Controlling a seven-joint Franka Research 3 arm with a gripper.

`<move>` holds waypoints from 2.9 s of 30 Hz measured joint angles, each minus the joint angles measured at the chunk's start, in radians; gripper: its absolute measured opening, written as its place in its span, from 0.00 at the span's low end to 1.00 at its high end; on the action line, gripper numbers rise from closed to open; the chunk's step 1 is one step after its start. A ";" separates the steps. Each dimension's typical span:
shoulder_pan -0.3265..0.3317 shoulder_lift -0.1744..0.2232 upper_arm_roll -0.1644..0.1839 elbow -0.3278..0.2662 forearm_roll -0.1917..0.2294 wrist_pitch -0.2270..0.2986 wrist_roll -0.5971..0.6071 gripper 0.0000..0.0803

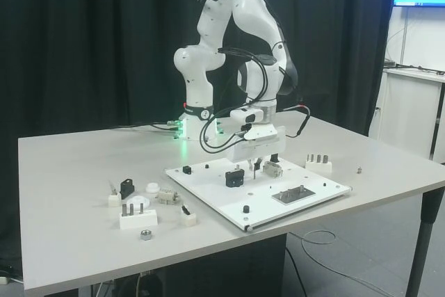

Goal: Insert square peg 1.

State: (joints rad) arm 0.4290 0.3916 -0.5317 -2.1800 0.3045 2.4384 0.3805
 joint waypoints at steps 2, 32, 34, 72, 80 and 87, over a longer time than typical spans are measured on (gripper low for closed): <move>0.000 -0.002 0.000 0.000 0.000 -0.003 0.000 0.04; -0.006 -0.003 0.000 -0.001 -0.002 0.004 0.001 0.04; -0.006 -0.003 0.000 -0.002 -0.002 0.005 0.001 0.04; -0.004 -0.002 0.002 -0.006 -0.002 0.010 0.001 0.04; -0.004 -0.002 0.003 -0.006 -0.002 0.017 0.001 0.04; -0.004 0.004 0.006 -0.010 -0.002 0.033 0.001 0.04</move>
State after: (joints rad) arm 0.4253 0.3954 -0.5256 -2.1895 0.3027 2.4711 0.3817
